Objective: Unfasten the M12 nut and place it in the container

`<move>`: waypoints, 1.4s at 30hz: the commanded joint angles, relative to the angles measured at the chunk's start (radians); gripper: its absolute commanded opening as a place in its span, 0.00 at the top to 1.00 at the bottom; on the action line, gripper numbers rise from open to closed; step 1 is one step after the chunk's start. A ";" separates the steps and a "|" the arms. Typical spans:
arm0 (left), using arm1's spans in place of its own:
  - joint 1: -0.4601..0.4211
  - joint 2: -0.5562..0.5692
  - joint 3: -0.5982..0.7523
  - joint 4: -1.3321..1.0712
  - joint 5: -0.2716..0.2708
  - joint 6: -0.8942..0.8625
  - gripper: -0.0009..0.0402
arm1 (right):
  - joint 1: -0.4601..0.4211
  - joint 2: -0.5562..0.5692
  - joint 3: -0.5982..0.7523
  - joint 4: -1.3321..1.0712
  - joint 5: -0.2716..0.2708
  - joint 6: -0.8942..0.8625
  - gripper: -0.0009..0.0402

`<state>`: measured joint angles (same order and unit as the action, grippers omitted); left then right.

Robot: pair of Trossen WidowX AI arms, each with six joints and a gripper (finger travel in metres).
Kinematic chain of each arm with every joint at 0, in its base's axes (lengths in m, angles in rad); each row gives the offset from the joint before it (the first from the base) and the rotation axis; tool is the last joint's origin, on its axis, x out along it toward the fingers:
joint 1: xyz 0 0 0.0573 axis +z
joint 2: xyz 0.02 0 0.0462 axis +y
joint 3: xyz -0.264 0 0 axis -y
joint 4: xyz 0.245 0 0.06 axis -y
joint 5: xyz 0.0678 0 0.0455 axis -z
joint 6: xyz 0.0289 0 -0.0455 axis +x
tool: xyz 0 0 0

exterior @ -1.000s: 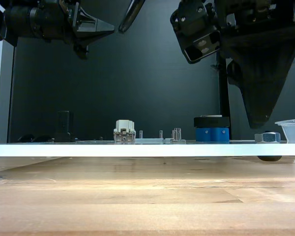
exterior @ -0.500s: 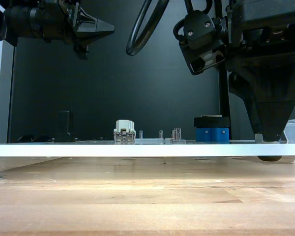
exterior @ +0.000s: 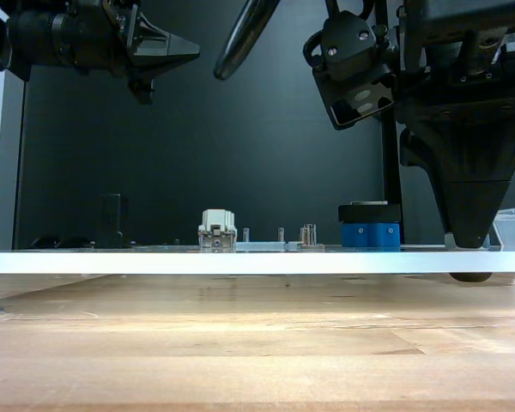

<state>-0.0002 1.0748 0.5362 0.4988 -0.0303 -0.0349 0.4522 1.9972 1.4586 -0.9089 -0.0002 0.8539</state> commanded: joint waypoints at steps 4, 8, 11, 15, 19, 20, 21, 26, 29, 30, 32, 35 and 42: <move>0.000 0.000 0.000 0.000 0.000 0.000 0.98 | 0.000 0.001 -0.002 -0.013 0.001 -0.015 0.97; 0.000 0.000 0.000 0.000 0.000 0.000 0.98 | 0.000 0.001 -0.002 -0.012 -0.003 -0.086 0.96; 0.000 0.000 0.000 0.000 0.000 0.000 0.98 | 0.000 0.001 -0.002 -0.013 -0.003 -0.216 0.94; 0.000 0.000 0.000 0.000 0.000 0.000 0.98 | -0.001 0.001 -0.002 -0.013 -0.003 -0.470 0.93; 0.000 0.000 0.000 0.000 0.000 0.000 0.98 | -0.001 0.000 -0.002 -0.013 -0.003 -0.710 0.93; 0.000 0.000 0.000 0.000 0.000 0.000 0.98 | -0.001 0.000 -0.002 -0.013 -0.003 -0.771 0.93; 0.000 0.000 0.000 0.000 0.000 0.000 0.98 | -0.001 0.000 -0.002 -0.013 -0.003 -0.835 0.93; 0.000 0.000 0.000 0.000 0.000 0.000 0.98 | -0.001 0.000 -0.002 -0.013 -0.002 -1.190 0.93; 0.000 0.000 0.000 0.000 0.000 0.000 0.98 | -0.001 0.001 -0.002 -0.014 -0.001 -1.389 0.93; 0.000 0.000 0.000 0.000 0.000 0.000 0.98 | -0.002 0.001 -0.002 -0.013 -0.001 -1.444 0.93; 0.000 0.000 0.000 0.000 0.000 0.000 0.98 | -0.002 0.000 -0.002 -0.013 -0.001 -1.533 0.93; 0.000 0.000 0.000 0.000 0.000 0.000 0.98 | -0.003 0.000 -0.002 -0.013 0.007 -1.630 0.93; 0.000 0.000 0.000 0.000 0.000 0.000 0.98 | -0.003 0.000 -0.002 -0.007 0.007 -1.643 0.92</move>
<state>-0.0002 1.0748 0.5358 0.4988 -0.0303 -0.0349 0.4496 1.9968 1.4567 -0.9195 0.0048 -0.7940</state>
